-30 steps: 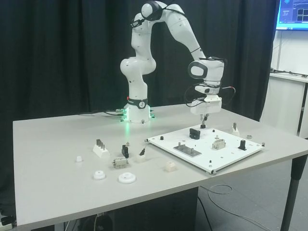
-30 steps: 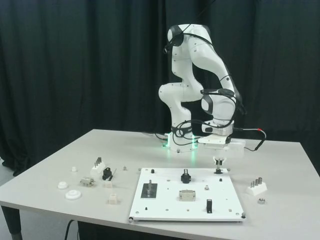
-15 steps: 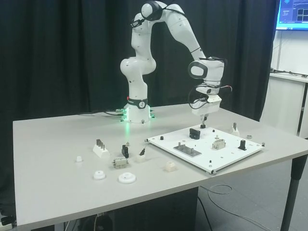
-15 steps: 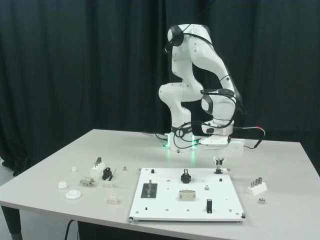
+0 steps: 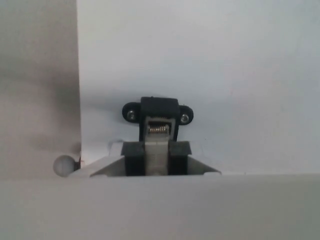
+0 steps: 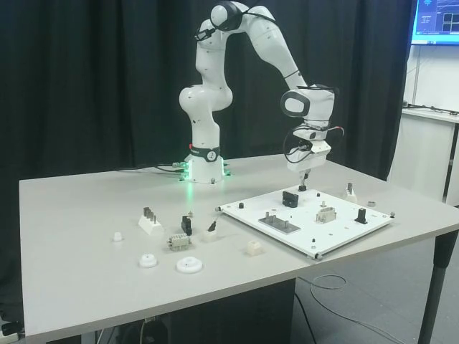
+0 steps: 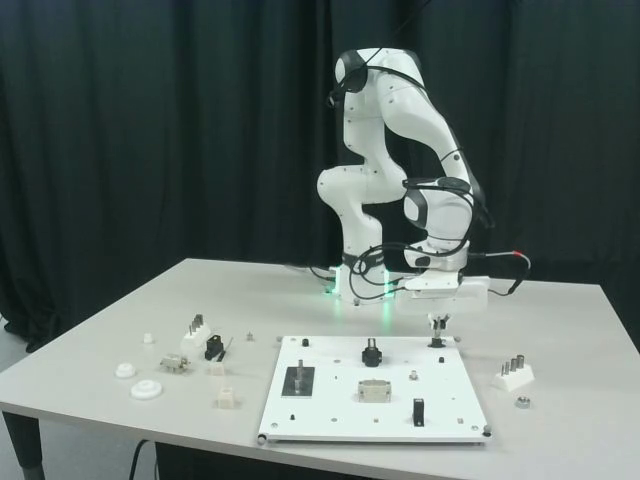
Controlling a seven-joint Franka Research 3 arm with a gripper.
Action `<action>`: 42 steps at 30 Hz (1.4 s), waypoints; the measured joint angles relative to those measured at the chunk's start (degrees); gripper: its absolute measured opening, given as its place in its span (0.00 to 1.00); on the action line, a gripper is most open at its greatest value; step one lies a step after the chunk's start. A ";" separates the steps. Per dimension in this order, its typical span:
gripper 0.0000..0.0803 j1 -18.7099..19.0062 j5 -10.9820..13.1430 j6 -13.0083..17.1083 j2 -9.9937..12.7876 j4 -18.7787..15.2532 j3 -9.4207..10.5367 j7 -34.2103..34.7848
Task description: Insert Ethernet.
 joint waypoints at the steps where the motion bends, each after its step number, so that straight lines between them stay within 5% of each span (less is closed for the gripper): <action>1: 0.11 0.01 0.00 -0.13 -0.04 0.02 0.01 -0.12; 42: 0.11 -0.54 0.21 -0.17 0.05 0.08 0.08 -0.97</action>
